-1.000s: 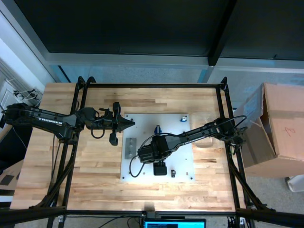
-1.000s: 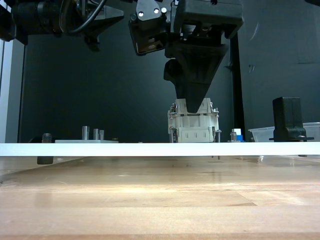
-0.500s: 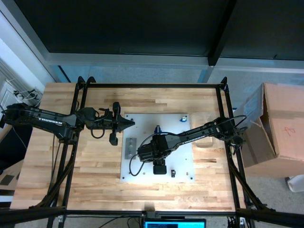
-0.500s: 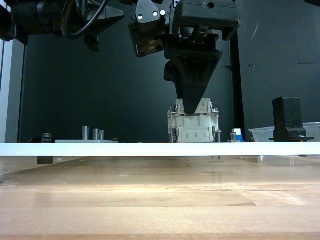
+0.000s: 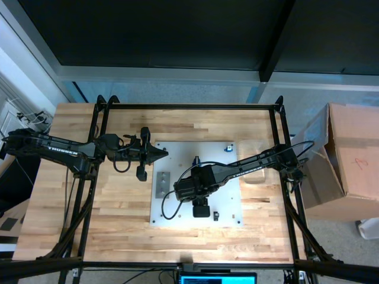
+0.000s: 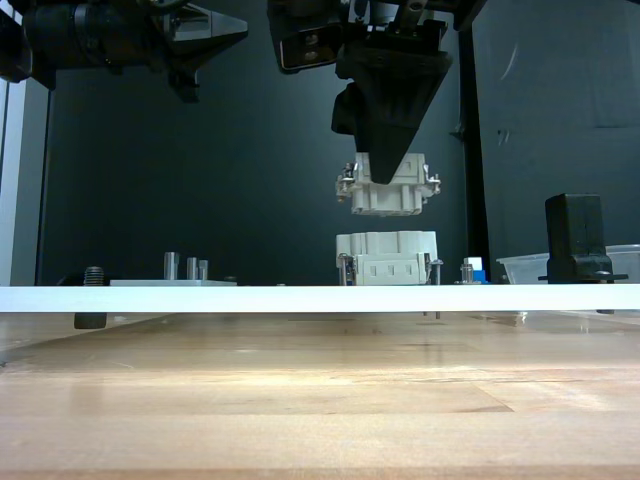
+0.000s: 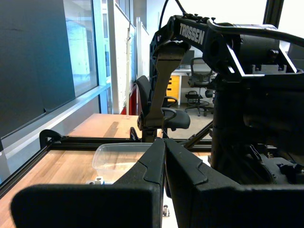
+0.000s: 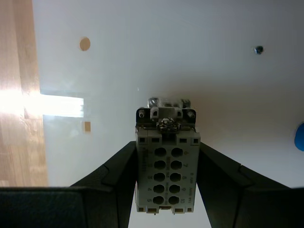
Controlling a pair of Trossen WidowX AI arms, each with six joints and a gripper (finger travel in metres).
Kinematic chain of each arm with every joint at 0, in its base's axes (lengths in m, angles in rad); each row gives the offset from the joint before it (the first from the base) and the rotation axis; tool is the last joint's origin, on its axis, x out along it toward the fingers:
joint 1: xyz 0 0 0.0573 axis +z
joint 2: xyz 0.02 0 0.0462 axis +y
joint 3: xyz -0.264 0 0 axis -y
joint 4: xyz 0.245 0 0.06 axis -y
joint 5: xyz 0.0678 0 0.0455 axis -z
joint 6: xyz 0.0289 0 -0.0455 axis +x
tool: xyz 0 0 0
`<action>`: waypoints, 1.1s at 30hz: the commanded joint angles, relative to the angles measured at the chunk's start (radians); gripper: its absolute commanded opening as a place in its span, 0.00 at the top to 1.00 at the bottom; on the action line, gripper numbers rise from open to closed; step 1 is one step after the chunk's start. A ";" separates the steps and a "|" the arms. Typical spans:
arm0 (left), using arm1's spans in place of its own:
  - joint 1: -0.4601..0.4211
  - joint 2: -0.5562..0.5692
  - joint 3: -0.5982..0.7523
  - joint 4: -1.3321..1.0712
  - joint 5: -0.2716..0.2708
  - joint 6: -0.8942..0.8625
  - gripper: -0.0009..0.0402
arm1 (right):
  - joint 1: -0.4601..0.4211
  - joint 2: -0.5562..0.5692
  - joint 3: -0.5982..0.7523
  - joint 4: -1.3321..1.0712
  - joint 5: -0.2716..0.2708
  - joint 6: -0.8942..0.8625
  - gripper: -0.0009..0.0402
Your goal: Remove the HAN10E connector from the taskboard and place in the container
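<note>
The right gripper is pinching the HAN10E connector between its 2 fingers, which are closing flat against the connector's long sides. The connector is sitting level in the grip, and its 10 round sockets are facing the wrist camera. In the low view it is hanging in the air directly above its grey base, clear of that seat, with a plain gap between them. The base is standing on the white taskboard near the middle.

The left gripper is hovering high over the board's left edge, well apart from the work, its fingers pressed together on nothing.

The clear container is lying beyond the board's right side, so the carry will probably run sideways across the board. The hold looks like bare friction on smooth plastic; a quick swing could let the connector twist or slide down out of the pads. Dropping height too early could catch it on the base's screw posts or on the black upright block nearer the container. Letting go before the connector is inside the rim would leave it on the table.
</note>
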State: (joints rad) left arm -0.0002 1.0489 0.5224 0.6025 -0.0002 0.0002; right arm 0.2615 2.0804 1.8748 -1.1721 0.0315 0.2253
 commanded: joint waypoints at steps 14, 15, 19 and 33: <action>0.000 0.000 0.000 0.000 0.000 0.000 0.98 | 0.006 -0.016 0.063 -0.093 0.003 0.002 0.89; 0.000 0.000 0.000 0.000 0.000 0.000 0.98 | 0.010 -0.017 0.063 -0.102 0.003 0.002 0.89; 0.000 0.000 0.000 0.000 0.000 0.000 0.98 | 0.032 -0.040 0.060 -0.129 0.005 0.006 0.89; 0.000 0.000 0.000 0.000 0.000 0.000 0.98 | 0.122 -0.242 -0.225 -0.093 0.081 0.109 0.89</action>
State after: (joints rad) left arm -0.0002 1.0489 0.5228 0.6025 -0.0002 0.0002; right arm 0.3763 1.8565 1.6840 -1.2789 0.1120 0.3241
